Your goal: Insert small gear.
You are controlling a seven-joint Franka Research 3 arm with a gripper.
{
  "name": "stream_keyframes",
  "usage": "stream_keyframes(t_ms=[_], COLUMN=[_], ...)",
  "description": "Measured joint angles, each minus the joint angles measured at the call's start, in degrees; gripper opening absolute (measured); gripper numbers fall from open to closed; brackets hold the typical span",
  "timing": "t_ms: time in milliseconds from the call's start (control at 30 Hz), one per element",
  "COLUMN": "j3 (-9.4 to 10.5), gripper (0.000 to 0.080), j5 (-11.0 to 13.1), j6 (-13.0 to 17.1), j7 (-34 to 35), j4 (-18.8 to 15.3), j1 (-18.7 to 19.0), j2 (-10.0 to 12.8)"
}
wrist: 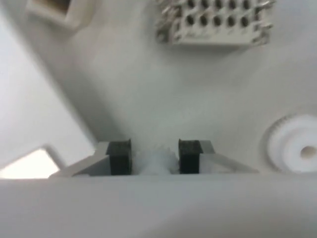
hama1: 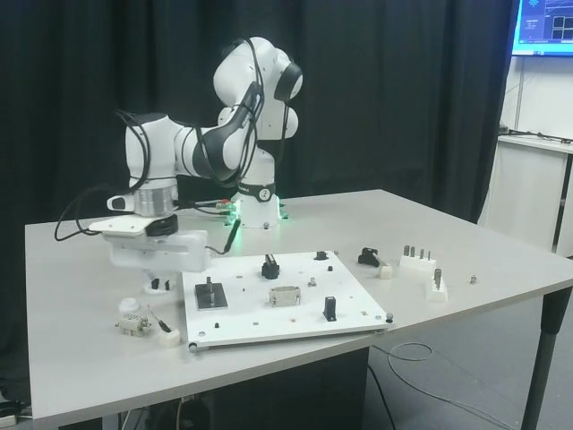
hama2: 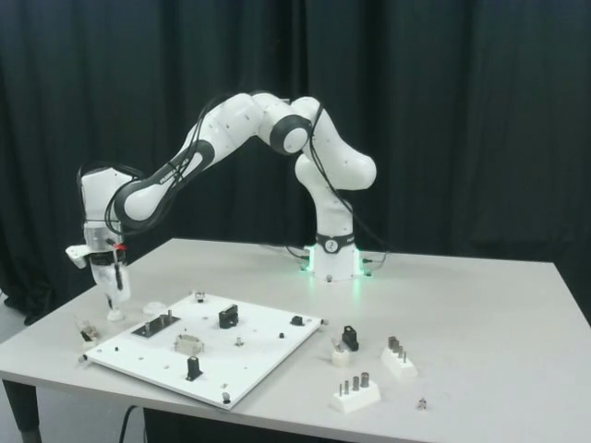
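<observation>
- The small gear (wrist: 157, 161) sits pinched between the black pads of the hand (wrist: 154, 157), low over the bench (hama1: 81, 358) beside the white board (hama1: 286, 313).
- A larger gear (wrist: 297, 146) lies at 3 o'clock.
- Pickup looks under way; next, lift and carry it to the board.

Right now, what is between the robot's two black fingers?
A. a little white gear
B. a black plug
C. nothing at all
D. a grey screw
A: in the wrist view the gripper has its black fingers closed on a small white gear with toothed edges, while a bigger white gear lies apart on the table.
</observation>
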Motion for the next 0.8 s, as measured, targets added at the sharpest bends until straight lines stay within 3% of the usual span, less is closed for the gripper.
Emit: stream_keyframes(t_ms=[433,800], j3=[-0.30,-0.73], gripper=[0.0199,0.0199], j5=[-2.46,-4.33], j6=[-1.28,-0.85], j7=[-12.89,-18.83], j4=[-6.67,-12.55], j1=[3.56,6.73], j2=[-5.31,-9.68])
